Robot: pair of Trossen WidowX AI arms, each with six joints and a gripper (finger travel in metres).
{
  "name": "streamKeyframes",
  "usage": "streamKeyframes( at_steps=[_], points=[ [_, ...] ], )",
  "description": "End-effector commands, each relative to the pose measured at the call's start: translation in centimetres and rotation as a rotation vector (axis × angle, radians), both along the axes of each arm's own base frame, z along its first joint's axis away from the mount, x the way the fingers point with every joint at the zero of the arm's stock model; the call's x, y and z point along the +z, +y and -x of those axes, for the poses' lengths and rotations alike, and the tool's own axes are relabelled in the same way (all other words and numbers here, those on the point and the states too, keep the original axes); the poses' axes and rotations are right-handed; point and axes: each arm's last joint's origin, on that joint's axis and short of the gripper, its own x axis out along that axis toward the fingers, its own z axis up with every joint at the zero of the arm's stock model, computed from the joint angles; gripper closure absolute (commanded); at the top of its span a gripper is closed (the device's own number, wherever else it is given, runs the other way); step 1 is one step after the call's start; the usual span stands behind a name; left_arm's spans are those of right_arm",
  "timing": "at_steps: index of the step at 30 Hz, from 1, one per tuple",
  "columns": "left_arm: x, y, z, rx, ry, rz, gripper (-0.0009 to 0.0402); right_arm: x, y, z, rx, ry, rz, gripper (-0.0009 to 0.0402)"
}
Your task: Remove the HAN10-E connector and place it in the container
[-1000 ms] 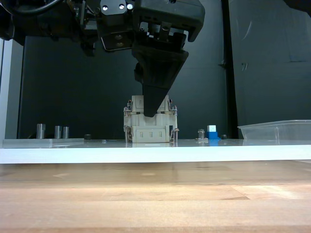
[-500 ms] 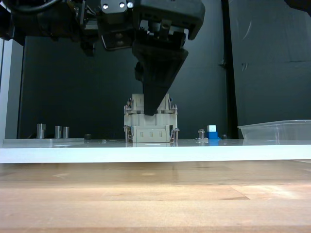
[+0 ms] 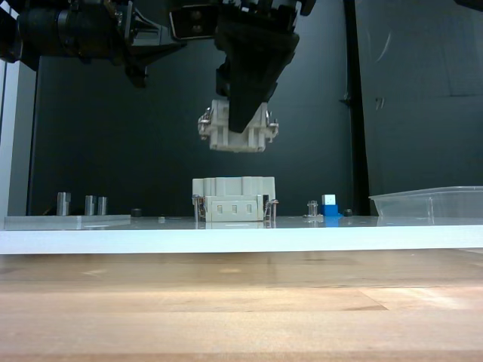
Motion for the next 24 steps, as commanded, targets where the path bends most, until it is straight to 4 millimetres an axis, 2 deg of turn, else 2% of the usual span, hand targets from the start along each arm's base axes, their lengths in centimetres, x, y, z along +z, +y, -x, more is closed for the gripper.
streamKeyframes(
  at_steps=[1, 11, 24],
  points=[
    [0.0, 0.0, 0.0, 0.0, 0.0, 0.0, 0.0393, 0.6, -0.2, 0.4, -0.005, -0.002, -0.002, 0.0341],
    [0.0, 0.0, 0.0, 0.0, -0.001, 0.0, 0.0393, 1.0, -1.8, 3.7, -0.031, -0.018, -0.01, 0.0341],
    [0.0, 0.0, 0.0, 0.0, 0.0, 0.0, 0.0393, 0.4, -5.2, 10.5, -0.104, -0.011, -0.016, 0.0341]
  ],
)
